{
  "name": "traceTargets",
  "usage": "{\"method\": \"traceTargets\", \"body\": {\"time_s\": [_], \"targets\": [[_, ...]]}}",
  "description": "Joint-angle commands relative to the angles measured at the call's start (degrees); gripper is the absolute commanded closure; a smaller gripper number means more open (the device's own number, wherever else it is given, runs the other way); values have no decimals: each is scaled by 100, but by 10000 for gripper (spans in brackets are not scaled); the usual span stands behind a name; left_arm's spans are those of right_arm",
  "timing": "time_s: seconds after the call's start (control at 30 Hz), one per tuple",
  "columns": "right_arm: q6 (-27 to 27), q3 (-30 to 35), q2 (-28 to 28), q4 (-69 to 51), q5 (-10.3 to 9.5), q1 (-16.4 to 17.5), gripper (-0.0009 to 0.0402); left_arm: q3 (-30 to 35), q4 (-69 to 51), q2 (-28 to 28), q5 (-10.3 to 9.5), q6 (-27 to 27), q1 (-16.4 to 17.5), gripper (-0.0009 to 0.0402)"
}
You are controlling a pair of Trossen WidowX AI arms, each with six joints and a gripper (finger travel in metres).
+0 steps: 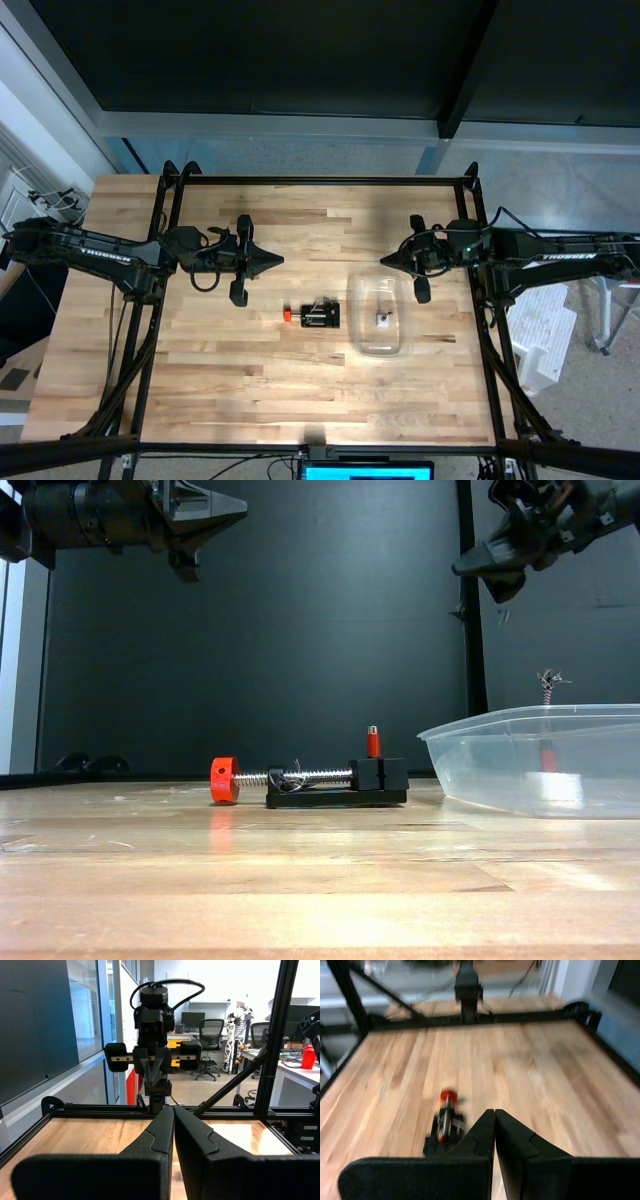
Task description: Pick the RCA connector and install on taskboard
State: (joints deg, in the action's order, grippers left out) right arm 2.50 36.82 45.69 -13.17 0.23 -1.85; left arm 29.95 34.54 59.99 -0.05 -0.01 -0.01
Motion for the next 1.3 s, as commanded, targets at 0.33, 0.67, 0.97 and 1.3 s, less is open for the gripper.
{"method": "traceTargets", "body": {"time_s": [0.33,0.67,0.97,1.3], "targets": [[315,789,13,-2562,608,866,393,0,-2,2,2,0,0,393],[1071,944,87,-3495,636,1425,393,0,0,2,2,2,0,393],[1305,940,680,-3543,623,1550,382,0,0,2,2,2,2,393],[1757,820,1373,-3362,802,1786,273,0,0,2,4,2,2,393]]}}
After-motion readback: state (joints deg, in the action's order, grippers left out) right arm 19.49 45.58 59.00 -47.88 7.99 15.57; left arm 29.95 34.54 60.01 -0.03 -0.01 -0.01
